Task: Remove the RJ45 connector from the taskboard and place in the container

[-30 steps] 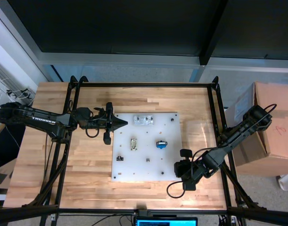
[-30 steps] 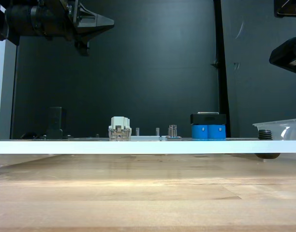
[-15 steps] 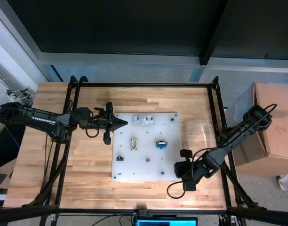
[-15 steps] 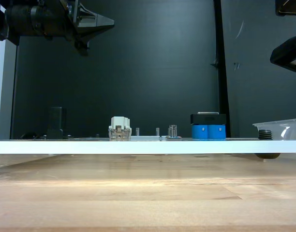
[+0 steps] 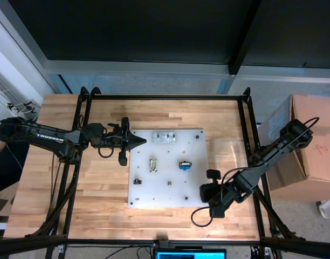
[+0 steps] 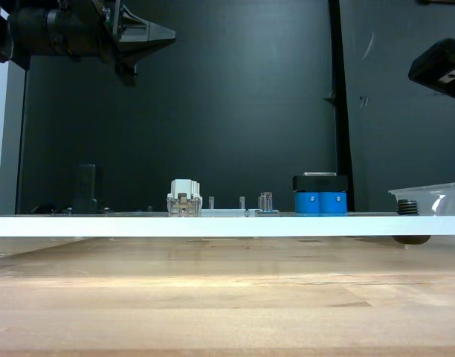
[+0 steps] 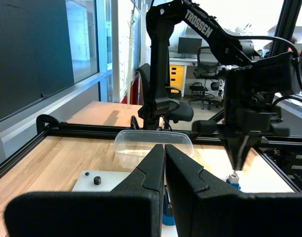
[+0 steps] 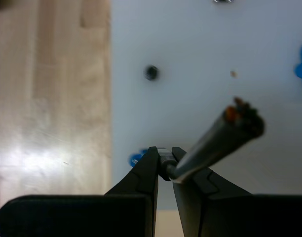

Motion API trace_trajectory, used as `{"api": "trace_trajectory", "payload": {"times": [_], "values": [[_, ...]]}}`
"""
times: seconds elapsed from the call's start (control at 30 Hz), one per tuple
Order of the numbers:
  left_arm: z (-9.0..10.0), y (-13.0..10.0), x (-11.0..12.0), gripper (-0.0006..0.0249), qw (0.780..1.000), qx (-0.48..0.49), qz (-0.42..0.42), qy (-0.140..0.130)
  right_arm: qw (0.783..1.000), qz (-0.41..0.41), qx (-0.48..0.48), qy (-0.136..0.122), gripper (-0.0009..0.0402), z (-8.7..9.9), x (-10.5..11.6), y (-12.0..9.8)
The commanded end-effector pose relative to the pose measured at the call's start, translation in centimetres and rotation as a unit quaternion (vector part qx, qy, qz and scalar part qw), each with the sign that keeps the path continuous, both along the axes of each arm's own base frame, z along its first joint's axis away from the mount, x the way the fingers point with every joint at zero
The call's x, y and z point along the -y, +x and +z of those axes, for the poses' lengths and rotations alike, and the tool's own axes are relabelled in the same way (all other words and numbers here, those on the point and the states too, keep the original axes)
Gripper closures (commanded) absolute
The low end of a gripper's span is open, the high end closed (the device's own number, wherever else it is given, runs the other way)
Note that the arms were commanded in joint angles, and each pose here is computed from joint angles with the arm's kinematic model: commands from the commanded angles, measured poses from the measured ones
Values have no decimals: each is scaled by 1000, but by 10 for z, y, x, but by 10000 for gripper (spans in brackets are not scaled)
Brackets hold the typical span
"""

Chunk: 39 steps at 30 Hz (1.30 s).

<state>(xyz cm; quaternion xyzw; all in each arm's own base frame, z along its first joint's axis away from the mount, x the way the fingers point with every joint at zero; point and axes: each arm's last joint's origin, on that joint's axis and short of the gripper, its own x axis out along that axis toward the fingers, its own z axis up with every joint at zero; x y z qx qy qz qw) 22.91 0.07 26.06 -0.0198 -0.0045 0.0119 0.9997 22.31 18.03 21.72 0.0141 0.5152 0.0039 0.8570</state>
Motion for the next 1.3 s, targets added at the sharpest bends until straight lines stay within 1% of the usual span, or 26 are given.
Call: {"api": "trace_trajectory", "payload": {"times": [0.03, 0.2, 0.33, 0.47, 0.93, 1.13, 1.3], "values": [[0, 0, 0, 243, 1000, 0, 0, 0, 1000, -1, 10, 7, 393, 10, 1, 0], [0, 0, 0, 243, 1000, 0, 0, 0, 999, -6, 27, 20, 393, 24, 4, 2], [0, 0, 0, 243, 1000, 0, 0, 0, 999, -7, 31, 21, 393, 37, 7, 4], [0, 0, 0, 243, 1000, 0, 0, 0, 999, -9, 37, 24, 393, 45, 9, 6], [0, 0, 0, 243, 1000, 0, 0, 0, 999, -11, 32, 21, 393, 46, 13, 4], [0, 0, 0, 243, 1000, 0, 0, 0, 999, -17, 26, 16, 393, 48, 21, -3], [0, 0, 0, 243, 1000, 0, 0, 0, 999, -27, 26, 17, 391, 47, 32, -9]]}}
